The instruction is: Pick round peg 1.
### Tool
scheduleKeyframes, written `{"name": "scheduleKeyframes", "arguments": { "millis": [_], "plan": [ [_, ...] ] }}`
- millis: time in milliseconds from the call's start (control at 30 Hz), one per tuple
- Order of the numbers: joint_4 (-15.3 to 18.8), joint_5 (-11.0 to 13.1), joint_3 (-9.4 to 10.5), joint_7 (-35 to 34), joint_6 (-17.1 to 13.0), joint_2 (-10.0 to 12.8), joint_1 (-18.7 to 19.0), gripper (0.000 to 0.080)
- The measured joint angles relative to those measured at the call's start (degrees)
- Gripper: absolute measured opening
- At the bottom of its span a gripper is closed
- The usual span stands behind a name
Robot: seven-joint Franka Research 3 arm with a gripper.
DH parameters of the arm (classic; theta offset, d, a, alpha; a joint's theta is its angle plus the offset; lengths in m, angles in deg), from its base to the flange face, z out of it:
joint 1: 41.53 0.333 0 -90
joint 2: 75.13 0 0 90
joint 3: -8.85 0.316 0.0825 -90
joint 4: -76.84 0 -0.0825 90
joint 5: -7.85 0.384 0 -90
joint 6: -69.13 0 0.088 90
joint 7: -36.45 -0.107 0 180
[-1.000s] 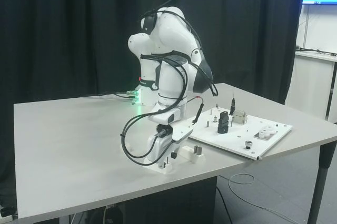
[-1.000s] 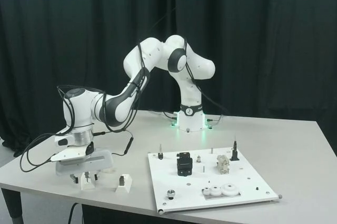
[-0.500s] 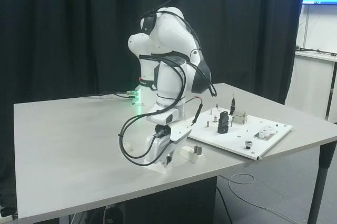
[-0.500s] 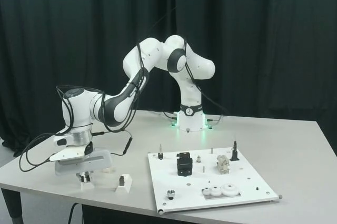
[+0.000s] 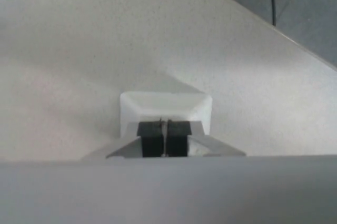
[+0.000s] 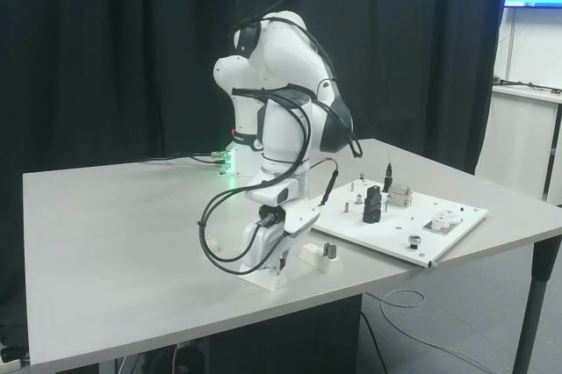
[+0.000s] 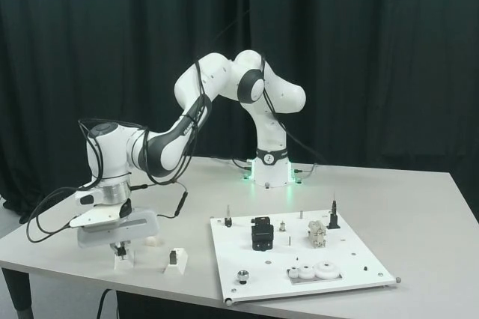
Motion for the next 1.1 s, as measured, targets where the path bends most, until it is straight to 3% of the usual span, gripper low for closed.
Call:
{"name": "scheduleKeyframes", "arguments": {
  "millis": [500,1100],
  "plan": [
    [-5.9,0.0,-1.27,-0.1,8.4,0.0,0.0,0.0019],
    [-7.0,0.0,-1.52,-0.1,9.7,0.0,0.1,0.0018]
  ]
}}
